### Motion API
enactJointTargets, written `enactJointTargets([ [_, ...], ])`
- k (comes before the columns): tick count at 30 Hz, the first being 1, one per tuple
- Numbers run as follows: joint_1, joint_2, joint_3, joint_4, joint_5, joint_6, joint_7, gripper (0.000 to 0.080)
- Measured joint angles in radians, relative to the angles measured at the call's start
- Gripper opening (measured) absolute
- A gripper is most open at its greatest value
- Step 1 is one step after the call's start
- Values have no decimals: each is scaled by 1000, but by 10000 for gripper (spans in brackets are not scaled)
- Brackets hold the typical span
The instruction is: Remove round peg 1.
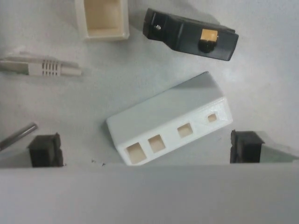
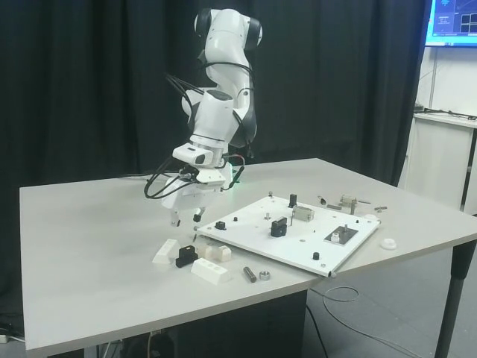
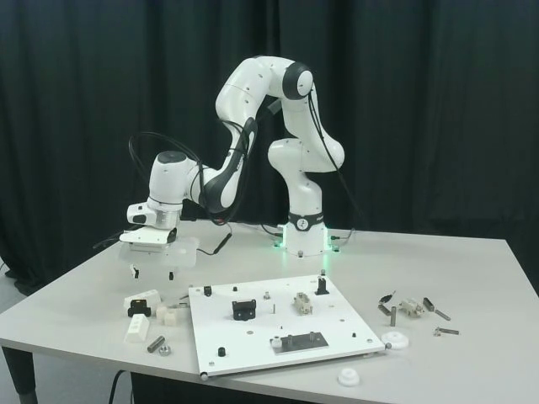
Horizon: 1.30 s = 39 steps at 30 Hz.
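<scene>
My gripper [image 2: 186, 218] [image 3: 152, 272] hangs open and holds nothing, a little above the table and left of the white board. In the wrist view its black fingertips [image 1: 45, 150] stand wide apart, with a white block with square holes [image 1: 168, 126] on the table between them. A short grey round peg [image 2: 250, 274] [image 3: 156, 343] lies flat on the table near the front edge, apart from the gripper. A grey rod [image 1: 16, 135] at the edge of the wrist view may be that peg.
Loose parts lie under and beside the gripper: a black part [image 1: 191, 35], an open pale box [image 1: 103, 18], a ribbed plug [image 1: 46, 68], and a second white block [image 2: 209, 270]. The white board [image 2: 298, 242] carries several fixtures. More small parts [image 3: 413, 308] lie right of it.
</scene>
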Motion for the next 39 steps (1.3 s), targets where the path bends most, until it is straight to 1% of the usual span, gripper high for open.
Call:
enactJointTargets([
  [19,3,0,0,6,0,-6,0,800],
  [39,9,0,1,28,0,-20,0,800],
])
